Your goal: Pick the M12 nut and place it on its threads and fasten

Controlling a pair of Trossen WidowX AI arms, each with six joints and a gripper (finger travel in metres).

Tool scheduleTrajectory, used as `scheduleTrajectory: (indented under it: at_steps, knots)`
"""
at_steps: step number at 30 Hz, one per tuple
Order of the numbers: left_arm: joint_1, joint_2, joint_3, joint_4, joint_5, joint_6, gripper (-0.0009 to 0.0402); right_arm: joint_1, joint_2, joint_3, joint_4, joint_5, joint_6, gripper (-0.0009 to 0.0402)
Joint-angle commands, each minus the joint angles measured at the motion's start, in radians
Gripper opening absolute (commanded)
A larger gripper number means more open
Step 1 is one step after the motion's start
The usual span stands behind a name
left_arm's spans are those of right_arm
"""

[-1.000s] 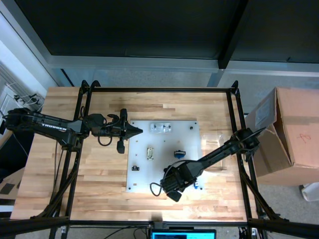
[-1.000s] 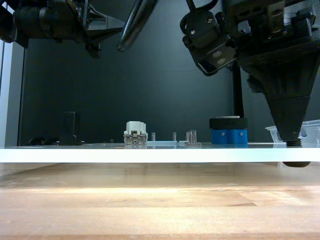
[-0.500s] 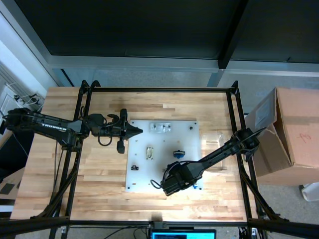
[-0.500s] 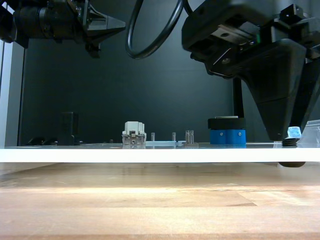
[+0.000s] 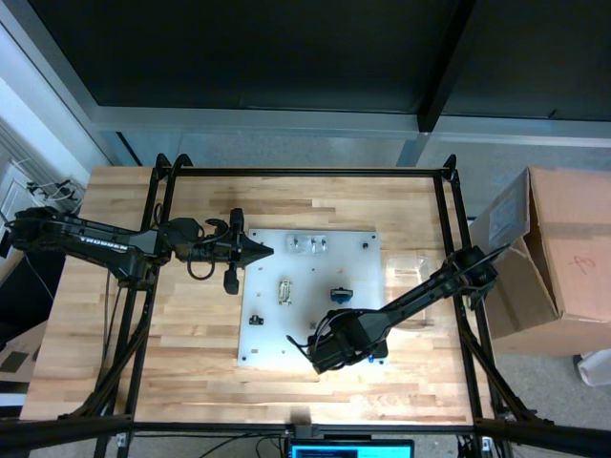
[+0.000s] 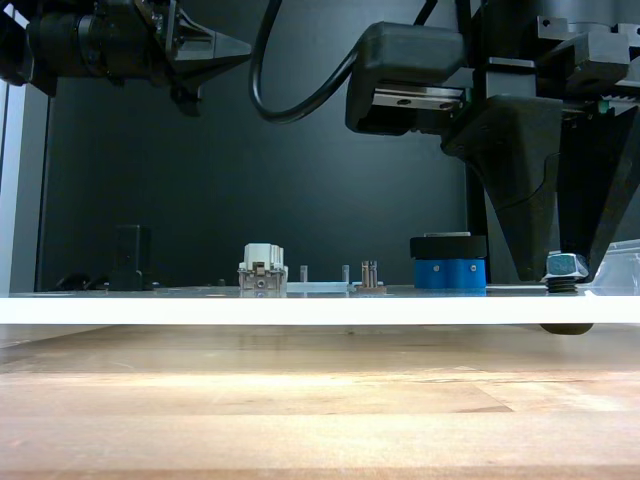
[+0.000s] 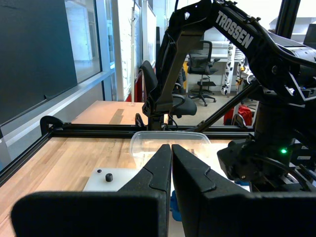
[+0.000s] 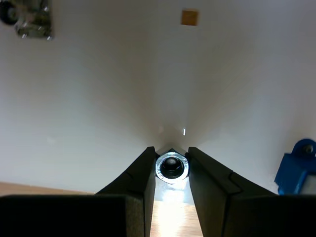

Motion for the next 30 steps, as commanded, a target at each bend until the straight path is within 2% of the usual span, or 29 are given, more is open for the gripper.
scheduleTrajectory:
  at_steps: [1, 6, 10, 13, 19, 30]
  knots:
    - [0.0, 0.0, 0.0, 0.0, 0.0, 0.0, 0.0, 0.003, 0.0, 0.001, -0.005, 0.041, 0.045, 0.0009]
    - [0.0, 0.0, 0.0, 0.0, 0.0, 0.0, 0.0, 0.007, 0.0, 0.001, -0.006, 0.061, 0.112, 0.0009]
    - [0.0, 0.0, 0.0, 0.0, 0.0, 0.0, 0.0, 0.011, 0.0, 0.001, -0.008, 0.11, 0.176, 0.0009]
    - [0.0, 0.0, 0.0, 0.0, 0.0, 0.0, 0.0, 0.014, 0.0, 0.0, -0.008, 0.126, 0.25, 0.0009]
    - [0.0, 0.0, 0.0, 0.0, 0.0, 0.0, 0.0, 0.017, 0.0, 0.001, -0.008, 0.126, 0.412, 0.0009]
    - [0.0, 0.0, 0.0, 0.0, 0.0, 0.0, 0.0, 0.017, 0.0, 0.001, -0.004, 0.126, 0.565, 0.0009]
